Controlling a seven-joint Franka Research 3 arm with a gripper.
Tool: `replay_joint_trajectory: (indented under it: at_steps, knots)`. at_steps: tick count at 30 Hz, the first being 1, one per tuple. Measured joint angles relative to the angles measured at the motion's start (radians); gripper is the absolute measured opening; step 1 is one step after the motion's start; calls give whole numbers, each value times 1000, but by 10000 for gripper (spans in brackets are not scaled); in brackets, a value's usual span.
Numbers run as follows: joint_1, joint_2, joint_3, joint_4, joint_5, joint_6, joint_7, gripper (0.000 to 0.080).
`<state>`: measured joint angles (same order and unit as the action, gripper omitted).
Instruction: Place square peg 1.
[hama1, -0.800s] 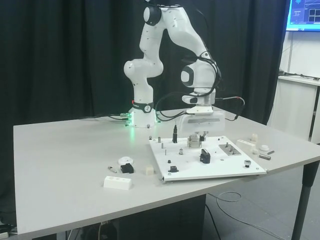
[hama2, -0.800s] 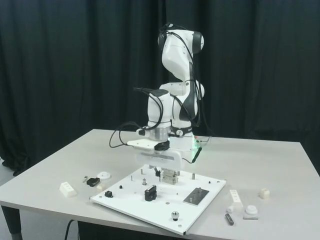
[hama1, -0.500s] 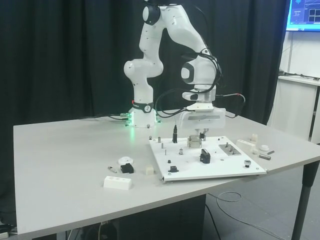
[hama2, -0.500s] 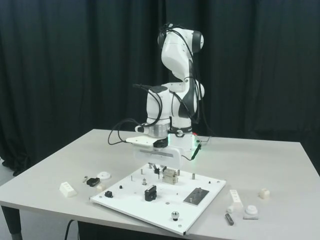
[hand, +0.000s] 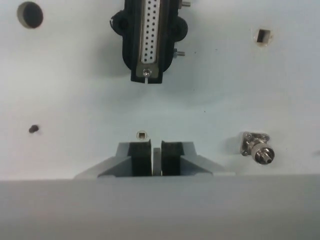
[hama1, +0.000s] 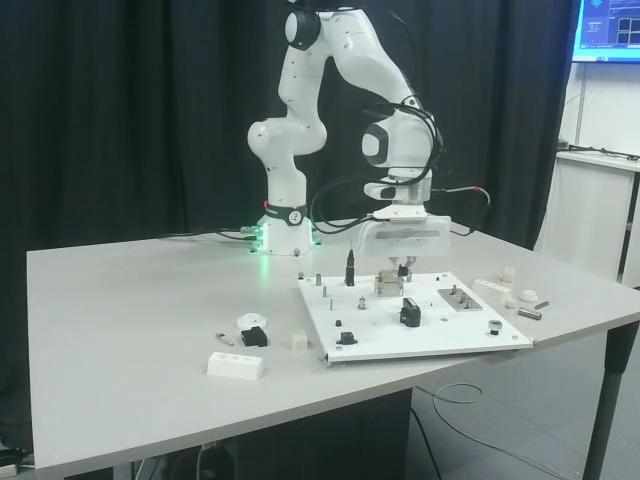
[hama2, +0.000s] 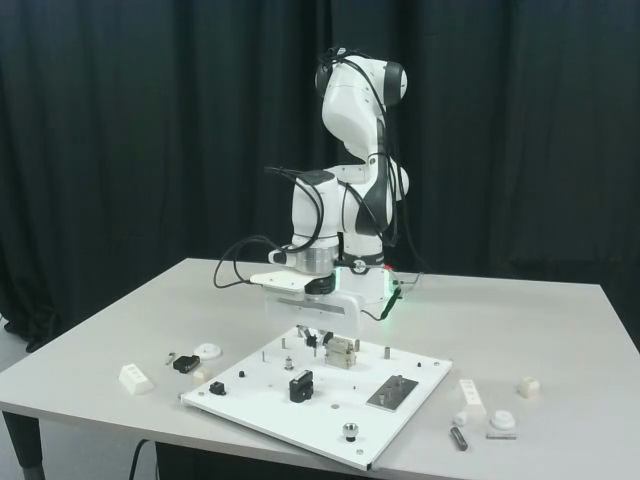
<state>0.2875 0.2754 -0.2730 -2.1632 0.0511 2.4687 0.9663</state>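
My gripper (hand: 157, 167) is shut on a thin grey square peg (hand: 157, 159), which shows as a narrow strip between the two black pads (hand: 141, 160). Just beyond the fingertips lies a small square hole (hand: 142, 134) in the white board (hand: 75, 90). In the room views the gripper (hama1: 402, 264) (hama2: 309, 338) hangs a short way above the board (hama1: 440, 338) (hama2: 255, 402), beside a grey metal block (hama1: 388, 284) (hama2: 342, 352). The peg itself is too small to make out there.
The board carries a black multi-pin connector (hand: 148, 40) (hama1: 409, 313), a metal screw connector (hand: 257, 149), another square hole (hand: 262, 35) and a grey plate (hama1: 458, 298). On the table lie a white block (hama1: 236, 366), a white cube (hama1: 299, 340), white parts (hama1: 510, 285) and a grey rod (hama1: 530, 312).
The gripper has risen from close over the board by the metal block to a little higher above it. Nothing on the table has moved.
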Motion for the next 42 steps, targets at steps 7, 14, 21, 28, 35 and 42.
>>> replay_joint_trajectory:
  at_steps: [7, 14, 21, 28, 35, 42]
  knots:
    - [0, 1, -2, 0, 0, 0, 0, 37]
    - [0, 2, -11, 3, -8, 0, 0, 37]
    - [-5, 3, -32, 12, -50, 0, 0, 37]
    - [-31, 4, -60, 23, -101, 0, -11, 37]
    - [-89, 5, -70, 31, -140, 0, -64, 37]
    - [-158, 13, -71, 45, -144, 4, -134, 37]
